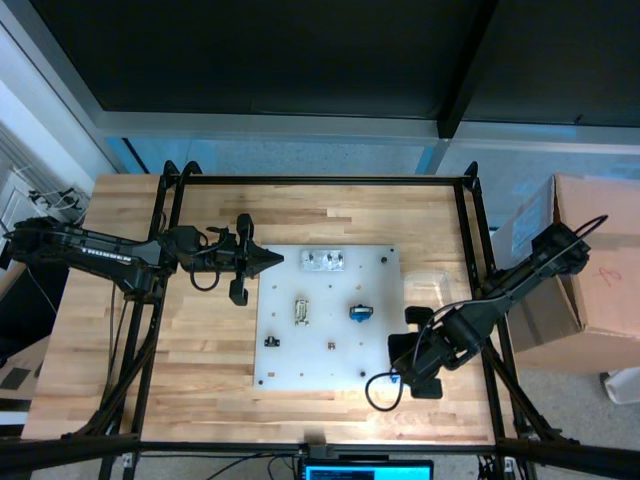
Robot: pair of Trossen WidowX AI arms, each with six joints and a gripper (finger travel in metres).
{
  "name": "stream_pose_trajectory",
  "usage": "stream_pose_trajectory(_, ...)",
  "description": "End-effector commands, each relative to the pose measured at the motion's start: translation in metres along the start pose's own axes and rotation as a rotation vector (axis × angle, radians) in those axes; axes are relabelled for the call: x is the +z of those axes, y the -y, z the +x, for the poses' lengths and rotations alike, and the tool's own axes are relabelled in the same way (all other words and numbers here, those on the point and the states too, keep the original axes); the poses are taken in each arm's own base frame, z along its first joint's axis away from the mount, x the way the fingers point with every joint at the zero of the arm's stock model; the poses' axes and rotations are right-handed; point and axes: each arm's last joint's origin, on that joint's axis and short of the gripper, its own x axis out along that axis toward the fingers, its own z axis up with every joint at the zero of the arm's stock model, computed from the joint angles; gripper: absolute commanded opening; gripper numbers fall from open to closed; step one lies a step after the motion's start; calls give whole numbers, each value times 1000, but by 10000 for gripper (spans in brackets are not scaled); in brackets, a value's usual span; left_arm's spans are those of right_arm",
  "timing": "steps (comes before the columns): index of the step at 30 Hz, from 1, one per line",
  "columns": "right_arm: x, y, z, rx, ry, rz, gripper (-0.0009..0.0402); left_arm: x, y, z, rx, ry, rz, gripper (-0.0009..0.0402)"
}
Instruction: Remove the RJ45 connector from the taskboard and place in the container
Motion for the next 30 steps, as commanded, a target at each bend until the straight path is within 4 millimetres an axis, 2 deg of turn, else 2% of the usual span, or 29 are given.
stream_pose_trajectory(1,-7,12,1,2,7,20,0,0,0,0,0,0,0,0)
stream_pose_trajectory(16,-53,71,9,-17,17,115,4,0,0,0,0,1,0,0)
stream_pose_trajectory(21,-63,80,15,-28,5,132,45,0,0,0,0,1,0,0)
stream_pose_trajectory(30,-64,82,15,-36,-1,138,126,0,0,0,0,1,0,0)
